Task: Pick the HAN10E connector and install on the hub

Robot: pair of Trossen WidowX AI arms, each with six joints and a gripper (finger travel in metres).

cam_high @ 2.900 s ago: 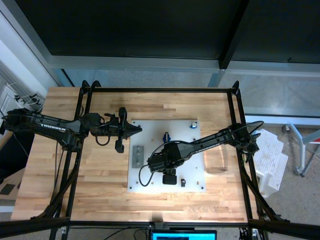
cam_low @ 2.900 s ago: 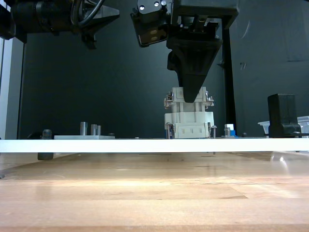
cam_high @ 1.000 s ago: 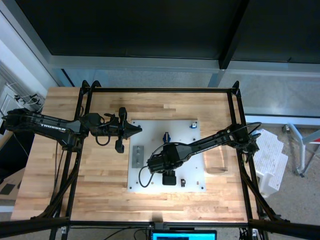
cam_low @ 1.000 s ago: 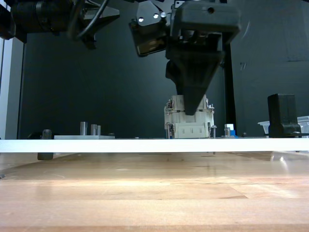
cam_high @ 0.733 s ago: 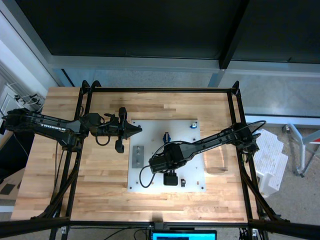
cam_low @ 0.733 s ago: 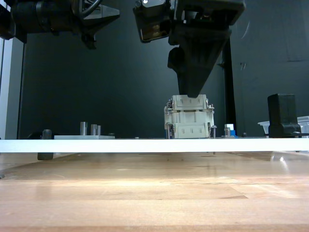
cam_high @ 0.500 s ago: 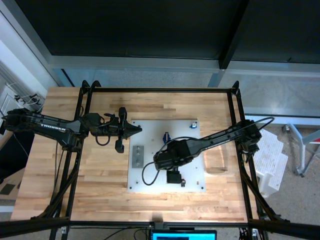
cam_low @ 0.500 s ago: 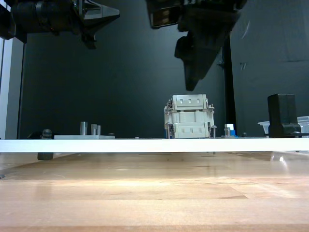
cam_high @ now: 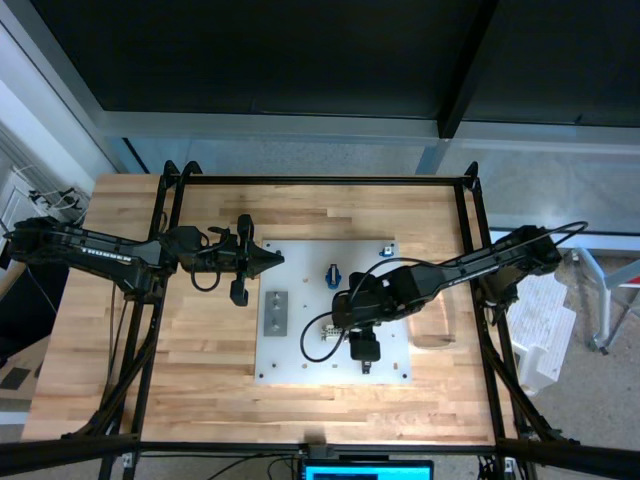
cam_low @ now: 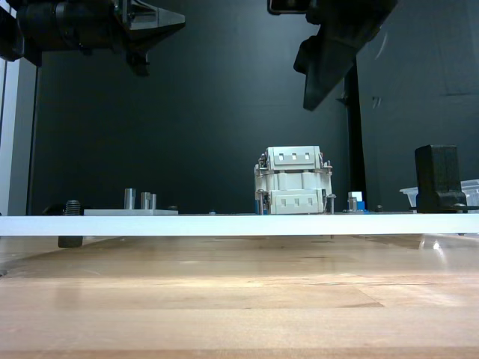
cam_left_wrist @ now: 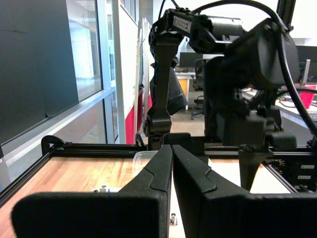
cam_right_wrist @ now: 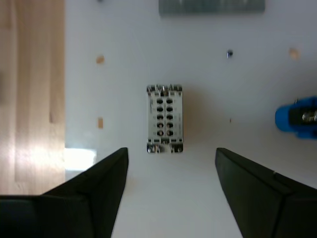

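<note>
The HAN10E connector (cam_low: 293, 158) is a pale beige block that sits seated on top of the hub (cam_low: 293, 200) on the white board (cam_low: 150, 224). From above, the connector (cam_right_wrist: 164, 118) shows its rows of dark pin holes, and it covers most of the hub. My right gripper (cam_low: 314, 96) hangs open above and to the right of the stack (cam_high: 327, 328), touching nothing, its fingers (cam_right_wrist: 94, 193) spread wide. The left gripper (cam_high: 268, 258) is shut and empty. It hovers high over the board's far left edge.
A grey metal two-hole block (cam_high: 274, 312) lies left of the stack. A blue fitting (cam_high: 334, 273) stands behind it. A small black block (cam_low: 438, 179) stands at the board's near right. A clear plastic container (cam_high: 435, 322) sits right of the board.
The right gripper pressed the connector down onto the hub, let go and opened. It then rose and drew back to the right. The left arm has not moved.
</note>
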